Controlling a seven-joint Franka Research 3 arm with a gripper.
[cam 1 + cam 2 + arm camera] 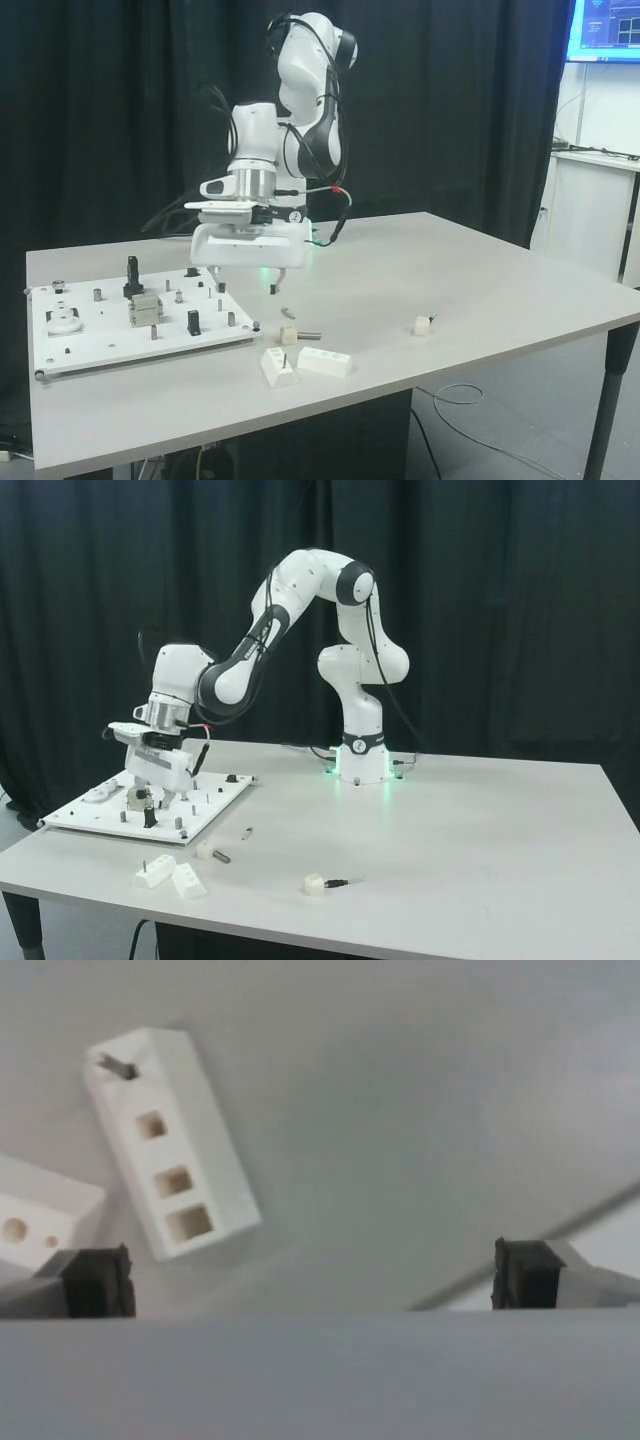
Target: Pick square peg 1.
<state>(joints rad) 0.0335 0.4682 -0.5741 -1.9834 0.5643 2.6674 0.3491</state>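
At the left end of the table (480, 270) lies the white board (60, 350) with its small fixtures, and just past that board's right edge the gripper (246, 288) hangs above the bare table top, touching nothing. Its fingers (100, 1282) stand spread wide and there is nothing between them. We judge the step in hand to be the approach, with no grasp made yet. Nearer the front edge, right of the board, lie two white blocks. The wrist view shows the block with square holes (175, 1145) and, beside it, the block with round holes (35, 1215). A thin peg (116, 1066) stands at one end of the first block, and we take this to be square peg 1, though we cannot read its cross-section. We judge that the next move calls for carrying the hand toward the front edge, centring the peg between the pads, descending and closing on it. Further right a loose pin (308, 334) and a small white cube (421, 324) lie on the grey top. Behind hangs a black curtain (450, 100), and a white cabinet (590, 210) stands at the far right.
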